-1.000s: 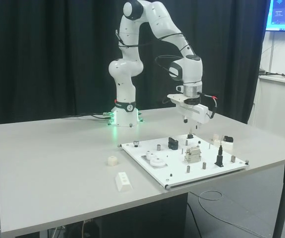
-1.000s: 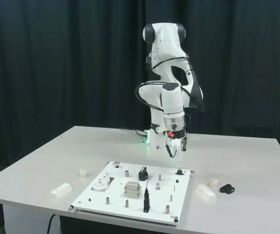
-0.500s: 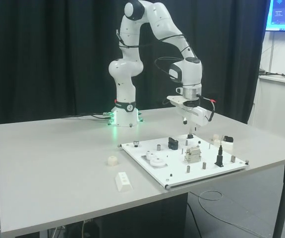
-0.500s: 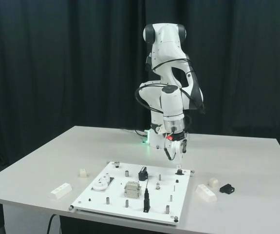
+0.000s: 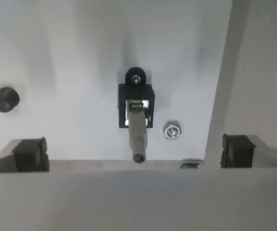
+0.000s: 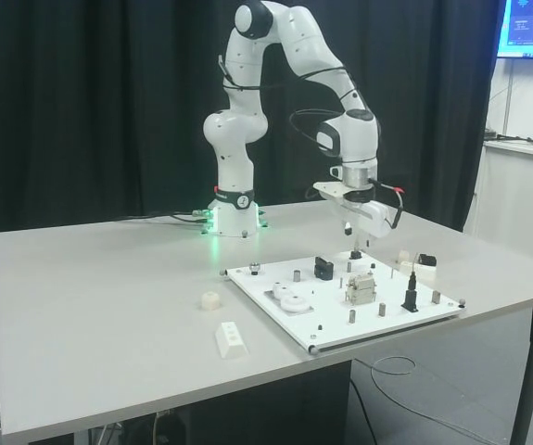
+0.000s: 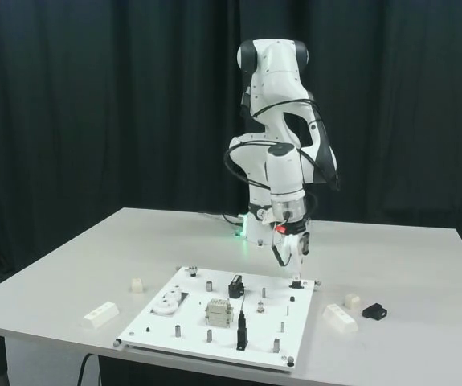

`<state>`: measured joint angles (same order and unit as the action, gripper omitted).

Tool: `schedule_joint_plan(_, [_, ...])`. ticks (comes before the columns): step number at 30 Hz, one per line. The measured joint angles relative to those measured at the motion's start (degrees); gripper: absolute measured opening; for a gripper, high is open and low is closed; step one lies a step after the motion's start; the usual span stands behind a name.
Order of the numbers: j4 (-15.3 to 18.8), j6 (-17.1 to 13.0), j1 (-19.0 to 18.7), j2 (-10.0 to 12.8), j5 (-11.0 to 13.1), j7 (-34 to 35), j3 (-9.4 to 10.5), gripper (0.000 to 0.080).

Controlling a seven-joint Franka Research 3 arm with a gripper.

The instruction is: Remove Ethernet.

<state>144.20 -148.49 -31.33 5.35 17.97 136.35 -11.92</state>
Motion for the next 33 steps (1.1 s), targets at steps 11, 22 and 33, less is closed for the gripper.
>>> schedule_joint_plan(11, [0.50,-3.04,-0.08,1.33,2.73,-2.11,-0.07,0.0800])
schedule_joint_plan(22, [0.66,-4.18,-0.08,1.78,3.47,-3.39,-0.22,0.0800])
schedule_joint_plan(33, [0.66,-4.34,-0.23,1.87,3.49,-3.97,-0.27,0.0800])
